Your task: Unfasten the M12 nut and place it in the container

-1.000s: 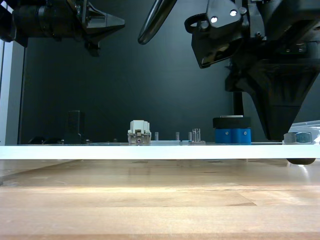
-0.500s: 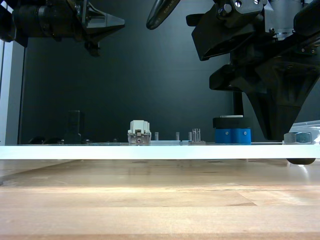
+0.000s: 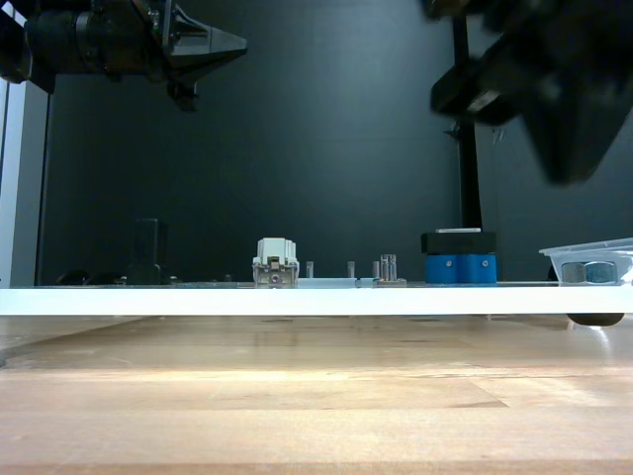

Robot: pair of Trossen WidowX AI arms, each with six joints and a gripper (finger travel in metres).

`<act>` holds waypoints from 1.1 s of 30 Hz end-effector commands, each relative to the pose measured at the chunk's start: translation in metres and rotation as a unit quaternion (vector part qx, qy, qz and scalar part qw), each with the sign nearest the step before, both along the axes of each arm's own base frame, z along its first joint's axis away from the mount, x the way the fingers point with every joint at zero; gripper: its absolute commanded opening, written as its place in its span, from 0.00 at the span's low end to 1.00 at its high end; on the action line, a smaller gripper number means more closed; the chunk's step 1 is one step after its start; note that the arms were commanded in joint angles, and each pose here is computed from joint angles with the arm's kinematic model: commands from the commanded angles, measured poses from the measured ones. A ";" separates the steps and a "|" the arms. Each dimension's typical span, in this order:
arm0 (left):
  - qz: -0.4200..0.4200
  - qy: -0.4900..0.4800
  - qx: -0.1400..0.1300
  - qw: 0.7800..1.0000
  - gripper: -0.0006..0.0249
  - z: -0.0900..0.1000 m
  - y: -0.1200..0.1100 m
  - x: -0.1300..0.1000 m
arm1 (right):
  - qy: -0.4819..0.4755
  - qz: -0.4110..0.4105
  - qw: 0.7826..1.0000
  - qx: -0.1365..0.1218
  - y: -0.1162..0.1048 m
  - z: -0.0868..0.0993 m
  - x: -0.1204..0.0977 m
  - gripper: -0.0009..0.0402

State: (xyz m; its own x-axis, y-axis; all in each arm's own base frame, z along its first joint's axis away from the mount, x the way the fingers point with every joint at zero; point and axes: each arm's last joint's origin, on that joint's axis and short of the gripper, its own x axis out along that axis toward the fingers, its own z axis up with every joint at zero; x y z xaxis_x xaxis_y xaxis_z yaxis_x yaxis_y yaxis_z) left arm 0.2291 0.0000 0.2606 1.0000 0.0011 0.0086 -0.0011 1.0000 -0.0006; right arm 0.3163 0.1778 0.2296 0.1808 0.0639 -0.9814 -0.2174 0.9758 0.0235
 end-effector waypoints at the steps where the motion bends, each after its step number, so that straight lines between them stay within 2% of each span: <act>1: 0.000 0.000 0.000 1.000 0.02 0.000 0.000 0.000 | 0.009 -0.014 1.000 0.000 0.002 0.008 -0.009 0.09; 6: 0.000 0.000 0.000 1.000 0.02 0.000 0.000 0.000 | 0.004 -0.049 0.999 0.012 0.003 0.018 -0.014 0.09; 20: 0.000 0.000 0.000 1.000 0.02 0.000 0.000 0.000 | 0.010 -0.055 0.998 0.010 0.005 0.017 -0.017 0.09; 24: 0.000 0.000 0.000 1.000 0.02 0.000 0.000 0.000 | 0.017 -0.160 0.987 0.028 0.005 0.017 -0.017 0.10; 26: 0.000 0.000 0.000 1.000 0.02 0.000 0.000 0.000 | 0.020 -0.206 0.978 0.036 0.006 0.016 -0.014 0.14; 28: 0.000 0.000 0.000 1.000 0.02 0.000 0.000 0.000 | 0.023 -0.217 0.975 0.038 0.009 0.017 -0.010 0.21; 33: 0.000 0.000 0.000 1.000 0.02 0.000 0.000 0.000 | 0.015 -0.246 0.969 0.023 0.012 0.011 -0.003 0.45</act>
